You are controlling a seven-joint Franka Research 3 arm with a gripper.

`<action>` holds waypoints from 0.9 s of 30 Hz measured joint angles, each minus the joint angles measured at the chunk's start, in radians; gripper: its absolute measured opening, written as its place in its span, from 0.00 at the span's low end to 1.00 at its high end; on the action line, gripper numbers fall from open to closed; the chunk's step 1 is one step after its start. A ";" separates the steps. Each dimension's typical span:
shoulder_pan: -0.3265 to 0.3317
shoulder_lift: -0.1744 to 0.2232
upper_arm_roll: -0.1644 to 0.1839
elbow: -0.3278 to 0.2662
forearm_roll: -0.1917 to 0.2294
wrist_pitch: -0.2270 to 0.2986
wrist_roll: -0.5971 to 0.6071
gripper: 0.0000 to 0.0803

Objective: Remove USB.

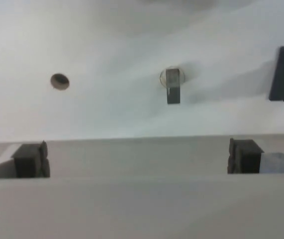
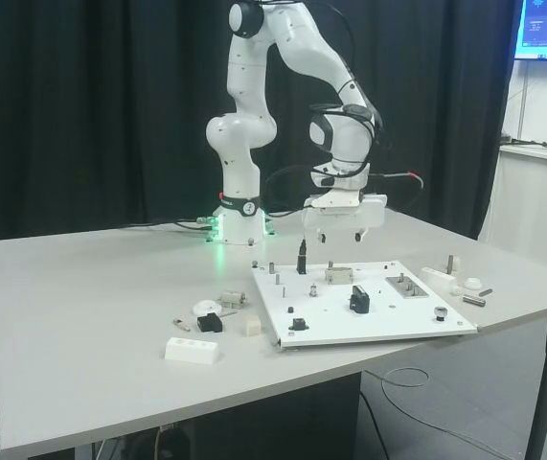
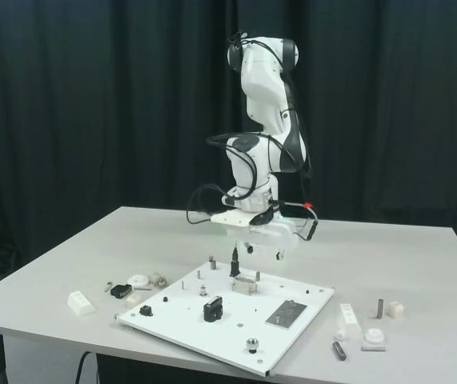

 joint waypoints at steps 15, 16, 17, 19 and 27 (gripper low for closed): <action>-0.001 -0.074 -0.021 0.036 -0.051 -0.091 0.015 1.00; -0.001 -0.078 -0.022 0.037 -0.053 -0.094 0.015 1.00; -0.001 -0.082 -0.022 0.038 -0.056 -0.096 0.015 1.00; -0.001 -0.089 -0.023 0.039 -0.059 -0.098 0.015 1.00; -0.002 -0.111 -0.024 0.039 -0.075 -0.102 0.014 1.00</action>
